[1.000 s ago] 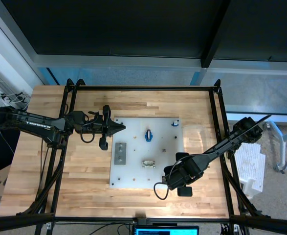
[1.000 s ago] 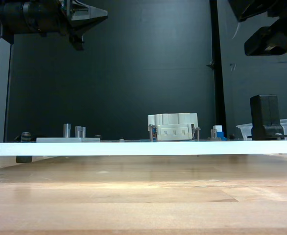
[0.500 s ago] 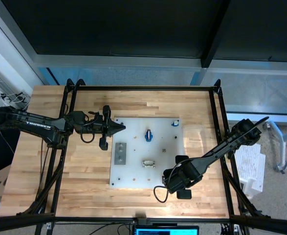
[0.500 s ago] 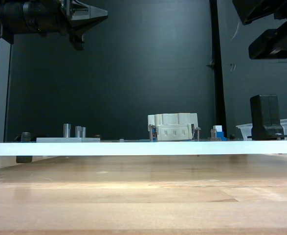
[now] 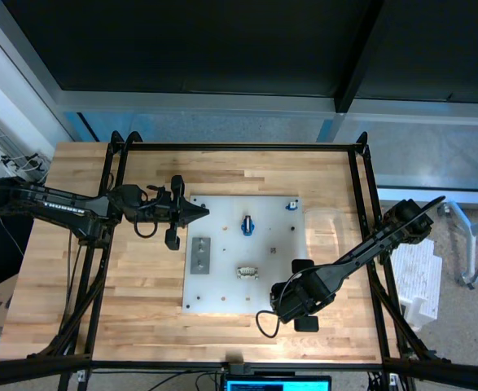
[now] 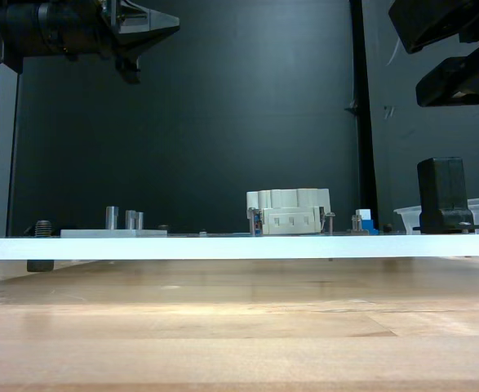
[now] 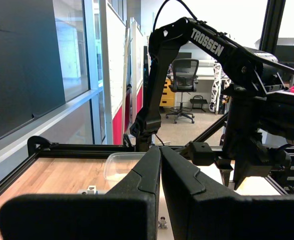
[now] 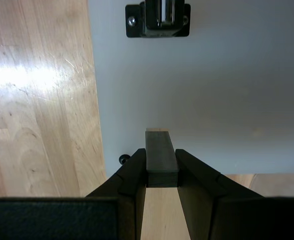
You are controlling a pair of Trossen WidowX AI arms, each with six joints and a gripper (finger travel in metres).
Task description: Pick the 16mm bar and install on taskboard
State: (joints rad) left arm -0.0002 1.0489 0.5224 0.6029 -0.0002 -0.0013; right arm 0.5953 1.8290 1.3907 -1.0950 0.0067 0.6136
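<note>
While L hand [image 5: 204,211] hangs pinched shut, empty, over the taskboard's [image 5: 222,297] far-left edge, R hand [image 8: 161,151] clamps the 16mm bar [image 8: 162,162], long axis along its fingers [image 8: 134,172], tip aimed down at the board's near edge; grey block [image 5: 199,254] sits well off toward L arm's side.

16mm bar [image 8: 162,150], short dark-grey stub, pinched in my right gripper [image 8: 162,162] above taskboard [image 5: 222,281] near-right corner. Taskboard white, flat. My left gripper [image 5: 199,212] pressed closed, raised by its far-left corner.
</note>
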